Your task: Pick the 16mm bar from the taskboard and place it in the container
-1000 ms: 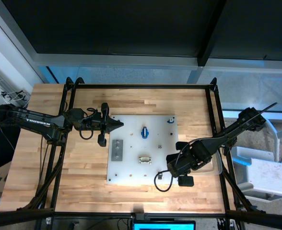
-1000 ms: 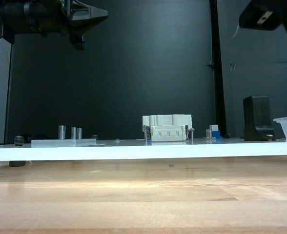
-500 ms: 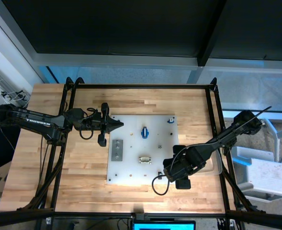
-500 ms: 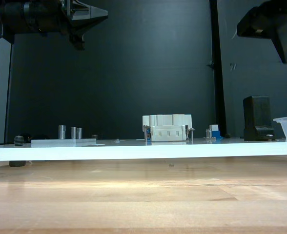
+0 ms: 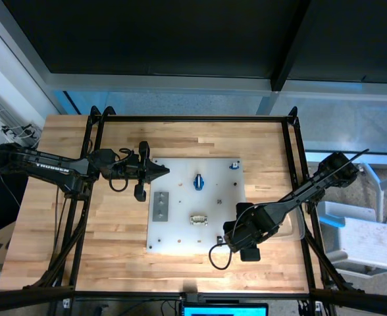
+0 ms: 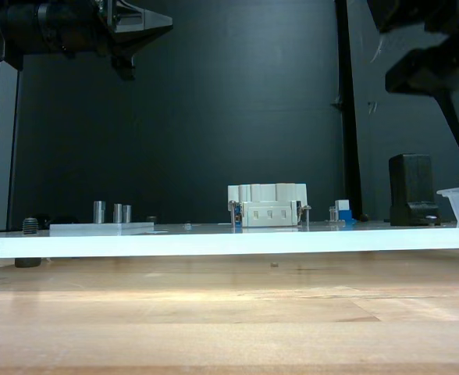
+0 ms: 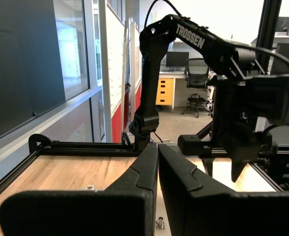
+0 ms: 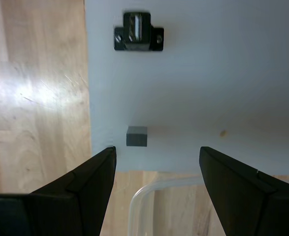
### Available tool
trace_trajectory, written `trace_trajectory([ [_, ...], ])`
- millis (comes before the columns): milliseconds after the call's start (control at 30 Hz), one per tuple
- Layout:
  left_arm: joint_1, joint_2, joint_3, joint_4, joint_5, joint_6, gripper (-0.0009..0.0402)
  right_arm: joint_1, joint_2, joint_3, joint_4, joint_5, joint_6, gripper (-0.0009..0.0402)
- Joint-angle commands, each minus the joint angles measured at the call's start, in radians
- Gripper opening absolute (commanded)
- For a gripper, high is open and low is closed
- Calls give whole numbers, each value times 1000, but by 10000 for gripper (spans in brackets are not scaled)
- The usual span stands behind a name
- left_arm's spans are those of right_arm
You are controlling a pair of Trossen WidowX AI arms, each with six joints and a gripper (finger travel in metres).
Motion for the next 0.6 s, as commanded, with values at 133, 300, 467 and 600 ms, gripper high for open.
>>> trace_trajectory([
  [133,0,0,0,0,0,0,0,5,0,-55,74,0,10,236],
  [300,0,0,0,0,0,0,0,8,3,-82,100,0,20,236],
  [467,0,0,0,0,0,0,0,16,16,-84,110,0,21,236],
  [600,0,0,0,0,0,0,0,18,21,-85,111,0,21,236],
])
